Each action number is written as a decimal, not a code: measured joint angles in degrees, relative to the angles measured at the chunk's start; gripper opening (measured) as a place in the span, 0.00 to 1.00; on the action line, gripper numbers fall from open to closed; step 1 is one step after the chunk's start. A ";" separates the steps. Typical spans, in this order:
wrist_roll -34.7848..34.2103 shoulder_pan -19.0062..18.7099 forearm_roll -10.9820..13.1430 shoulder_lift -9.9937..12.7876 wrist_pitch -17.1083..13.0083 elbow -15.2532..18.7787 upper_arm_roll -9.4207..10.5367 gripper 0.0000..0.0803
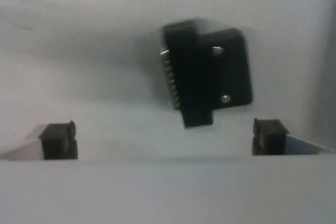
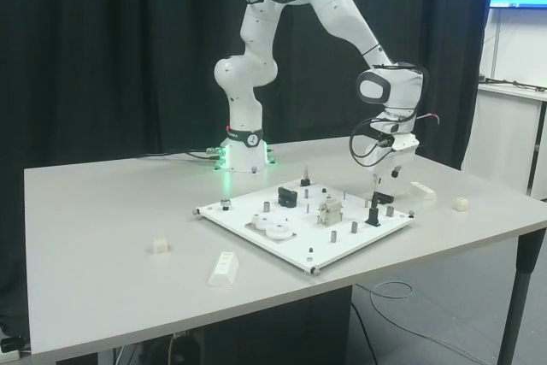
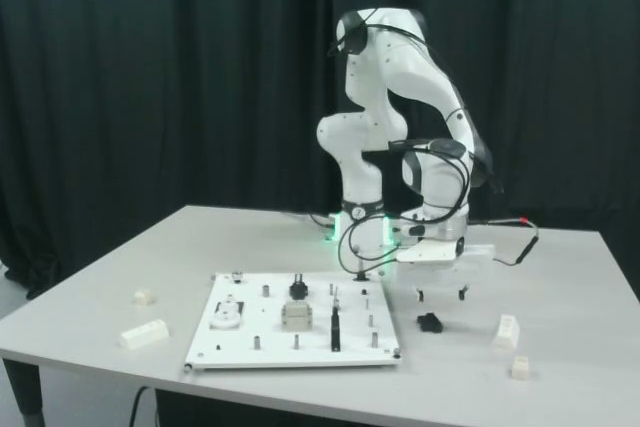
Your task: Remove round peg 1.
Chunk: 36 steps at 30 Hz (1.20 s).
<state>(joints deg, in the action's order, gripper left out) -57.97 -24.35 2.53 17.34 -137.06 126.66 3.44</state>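
- Fingers of the gripper (image 1: 164, 140) stood released and wide apart, grasping nothing.
- The gripper hung over bare grey table (image 3: 560, 277), just off the white board (image 3: 225, 345), above a black connector (image 1: 205, 72) lying flat on the tabletop.
- Round peg 1 was judged to be one of the small upright pegs (image 3: 257, 341) on the board, not under the gripper. Which one bore that name could not be told.
- The step in hand looked like the approach, with nothing yet removed.
- To do it well, the arm would need to travel back over the board and centre both fingers on either side of the chosen peg. It should come down without brushing the taller neighbouring fixtures, clamp low on the shaft, and pull straight up along the peg's axis so it did not jam.
- Counted: one arm, one gripper, one board, one black connector off the board, and four white blocks (image 3: 145, 333) scattered on the table, two on each side of the board.
- The pegs were too small to count surely.
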 joint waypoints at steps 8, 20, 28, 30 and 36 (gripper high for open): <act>-0.86 -0.02 -0.03 -0.64 6.14 -3.49 -0.03 0.94; -0.98 -0.06 -0.35 -1.27 11.09 -6.48 -0.04 1.00; -0.98 -0.15 -0.64 -1.68 11.61 -6.84 -0.04 1.00; -0.98 -0.15 -0.71 -1.79 11.65 -6.84 -0.04 1.00; -0.98 -0.15 -0.74 -2.06 11.69 -6.84 -0.06 1.00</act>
<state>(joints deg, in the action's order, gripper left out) -58.95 -24.50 1.79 15.28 -125.37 119.82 3.37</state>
